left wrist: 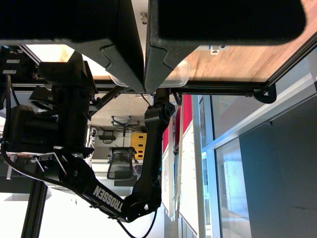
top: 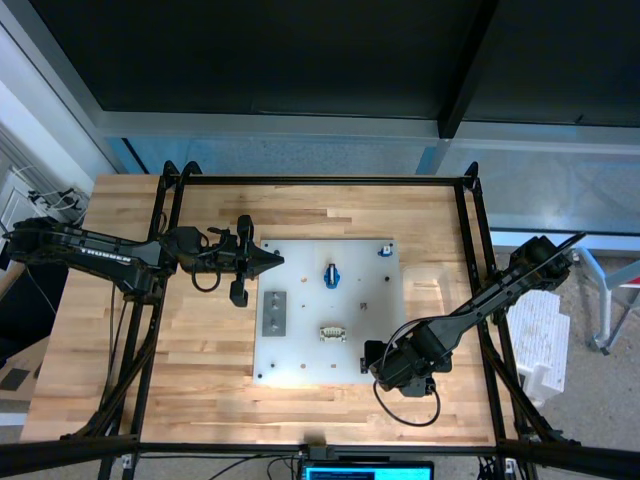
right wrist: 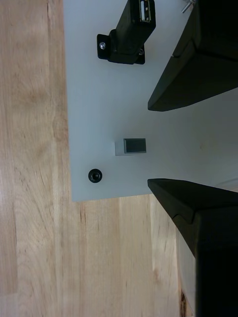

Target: Pick the 16mm bar and install on taskboard

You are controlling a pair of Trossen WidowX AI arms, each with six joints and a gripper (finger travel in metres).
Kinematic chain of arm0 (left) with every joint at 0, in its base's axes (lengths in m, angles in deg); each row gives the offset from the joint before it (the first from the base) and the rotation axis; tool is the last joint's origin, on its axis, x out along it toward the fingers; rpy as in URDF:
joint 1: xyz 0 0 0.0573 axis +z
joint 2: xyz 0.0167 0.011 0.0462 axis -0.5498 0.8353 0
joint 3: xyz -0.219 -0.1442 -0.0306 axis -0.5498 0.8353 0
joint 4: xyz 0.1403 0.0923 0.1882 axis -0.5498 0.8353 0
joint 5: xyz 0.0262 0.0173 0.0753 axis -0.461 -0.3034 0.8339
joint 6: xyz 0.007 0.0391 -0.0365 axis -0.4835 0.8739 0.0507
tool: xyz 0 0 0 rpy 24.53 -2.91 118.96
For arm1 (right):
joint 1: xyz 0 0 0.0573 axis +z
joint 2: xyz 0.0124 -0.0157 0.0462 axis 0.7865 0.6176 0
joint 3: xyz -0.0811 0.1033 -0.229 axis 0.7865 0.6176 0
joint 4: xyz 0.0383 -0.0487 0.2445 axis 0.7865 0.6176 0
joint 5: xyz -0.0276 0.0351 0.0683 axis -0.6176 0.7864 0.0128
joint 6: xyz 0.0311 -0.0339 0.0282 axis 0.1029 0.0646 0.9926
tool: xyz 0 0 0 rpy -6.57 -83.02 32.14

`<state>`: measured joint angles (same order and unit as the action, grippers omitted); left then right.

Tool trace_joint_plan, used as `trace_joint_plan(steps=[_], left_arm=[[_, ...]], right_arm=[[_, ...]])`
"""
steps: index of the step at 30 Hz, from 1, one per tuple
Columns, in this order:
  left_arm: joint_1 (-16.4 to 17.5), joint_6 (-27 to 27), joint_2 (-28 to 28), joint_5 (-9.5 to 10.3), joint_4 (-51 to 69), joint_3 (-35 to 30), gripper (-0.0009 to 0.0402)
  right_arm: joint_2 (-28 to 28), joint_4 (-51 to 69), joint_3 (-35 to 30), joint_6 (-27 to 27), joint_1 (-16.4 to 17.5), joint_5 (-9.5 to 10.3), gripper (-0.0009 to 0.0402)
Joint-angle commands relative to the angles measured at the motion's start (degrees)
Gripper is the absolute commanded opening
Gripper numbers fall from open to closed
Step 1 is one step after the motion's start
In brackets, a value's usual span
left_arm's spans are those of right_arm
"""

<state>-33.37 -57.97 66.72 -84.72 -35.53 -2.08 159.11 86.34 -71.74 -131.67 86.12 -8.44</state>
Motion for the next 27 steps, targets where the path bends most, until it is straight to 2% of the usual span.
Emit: trace_joint_plan(steps=[1, 19, 24, 27], left_arm=[[0.0, 0.0, 0.0, 0.00, 0.0, 0.0, 0.0000], [0.0, 0.0, 0.0, 0.00, 0.0, 0.0, 0.0000], [0.0, 0.0, 0.0, 0.00, 0.0, 0.0, 0.0000], [0.0, 0.0, 0.0, 0.00, 0.0, 0.0, 0.0000]], right_arm=[[-0.1, 0.0, 0.0, 0.0, 0.0, -0.04, 0.0188], [-6.9, 1.8, -0.1, 2.2, -1.1, -0.42, 0.0188], [-8.5, 2.5, -0.1, 6.0, -4.5, -0.44, 0.0185], [-9.7, 2.3, -0.1, 10.1, -7.3, -0.46, 0.0174]])
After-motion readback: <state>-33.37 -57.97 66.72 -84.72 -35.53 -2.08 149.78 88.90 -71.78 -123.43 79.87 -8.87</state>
